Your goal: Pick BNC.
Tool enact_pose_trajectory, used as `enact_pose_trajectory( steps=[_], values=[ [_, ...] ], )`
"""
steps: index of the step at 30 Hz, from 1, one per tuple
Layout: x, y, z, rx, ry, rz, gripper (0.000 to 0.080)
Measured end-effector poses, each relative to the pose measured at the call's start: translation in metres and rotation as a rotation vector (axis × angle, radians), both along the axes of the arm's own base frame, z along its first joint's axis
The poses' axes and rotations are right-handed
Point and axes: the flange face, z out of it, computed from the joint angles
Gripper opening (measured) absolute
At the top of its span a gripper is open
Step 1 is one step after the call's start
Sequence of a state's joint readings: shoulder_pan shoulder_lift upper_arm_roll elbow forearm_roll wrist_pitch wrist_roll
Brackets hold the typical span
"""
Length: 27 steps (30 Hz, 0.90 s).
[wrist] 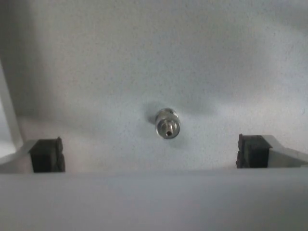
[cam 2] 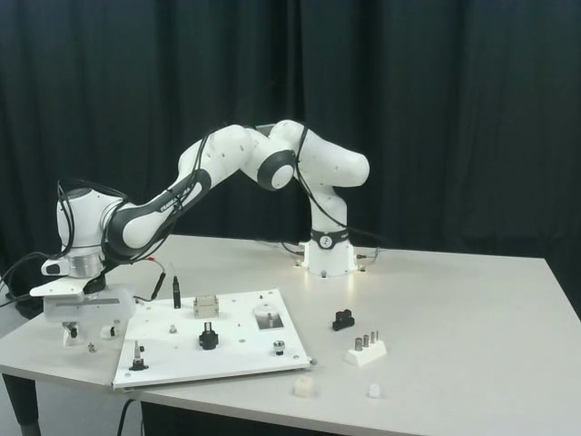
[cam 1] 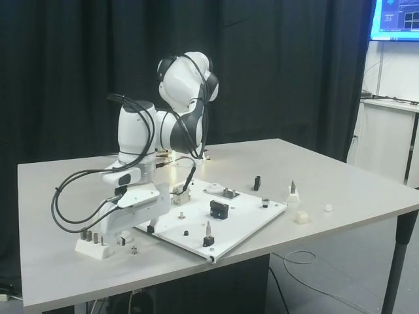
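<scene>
The small round shiny metal BNC plug [wrist: 167, 123] stands on the grey table [wrist: 144, 57], between the wide-apart black fingertips [wrist: 47, 155] of the white gripper [wrist: 149, 156]. An off-centre squeeze could tip it over

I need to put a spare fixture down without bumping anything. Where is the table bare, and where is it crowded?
Bare: the table between the arm's base and its far edge.

Crowded: the white board with its parts, and the corner beside it, where the open gripper hangs over the BNC.
</scene>
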<state>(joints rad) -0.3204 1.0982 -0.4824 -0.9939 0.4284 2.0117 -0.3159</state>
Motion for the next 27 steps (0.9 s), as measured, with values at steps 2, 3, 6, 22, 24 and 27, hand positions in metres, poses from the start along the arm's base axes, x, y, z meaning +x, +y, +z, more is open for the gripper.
enact_pose_trajectory(
  steps=[2,3,6,22,24,27],
  values=[
    [0.000,-0.001,-0.002,0.001,-0.002,-0.002,0.0800],
    [0.000,-0.001,-0.004,0.002,-0.003,-0.003,0.0800],
    [0.000,-0.002,-0.008,0.007,-0.007,-0.007,0.0800],
    [0.001,-0.006,-0.027,0.005,-0.023,-0.014,0.0800],
    [0.002,-0.006,-0.029,0.003,-0.026,-0.015,0.0800],
    [0.002,-0.006,-0.032,0.002,-0.029,-0.016,0.0800]
  ],
)
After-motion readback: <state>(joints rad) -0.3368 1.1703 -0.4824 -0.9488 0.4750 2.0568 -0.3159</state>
